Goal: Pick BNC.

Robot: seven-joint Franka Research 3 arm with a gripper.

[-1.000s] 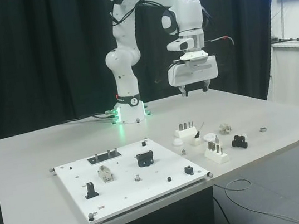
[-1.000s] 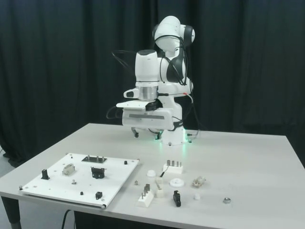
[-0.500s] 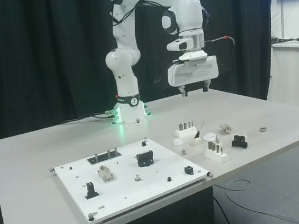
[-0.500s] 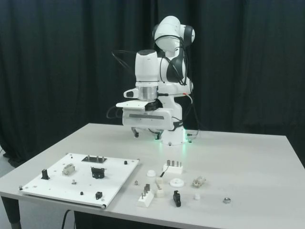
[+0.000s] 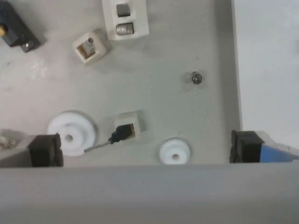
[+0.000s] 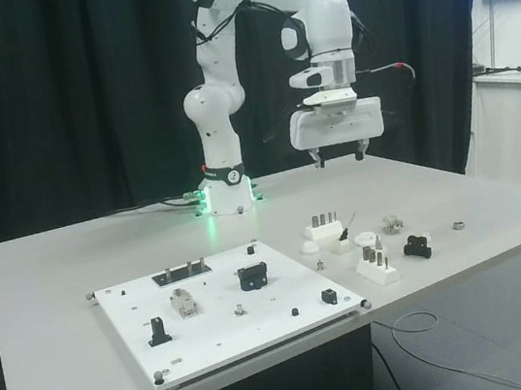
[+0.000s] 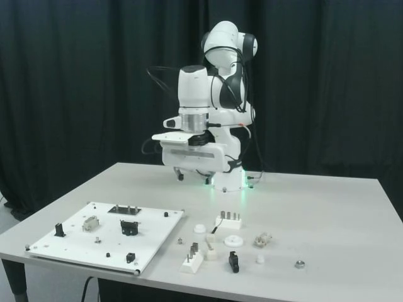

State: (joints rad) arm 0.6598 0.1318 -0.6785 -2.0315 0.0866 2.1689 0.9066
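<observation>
Claw of the white arm hung high above the grey bench with its fingers spread wide and nothing between them. The BNC, a small metallic connector, lay on the bench among the loose parts, just beside the larger white gear and well apart from the white board. In the wrist view only a sliver of it showed at the frame edge, next to one finger.
</observation>
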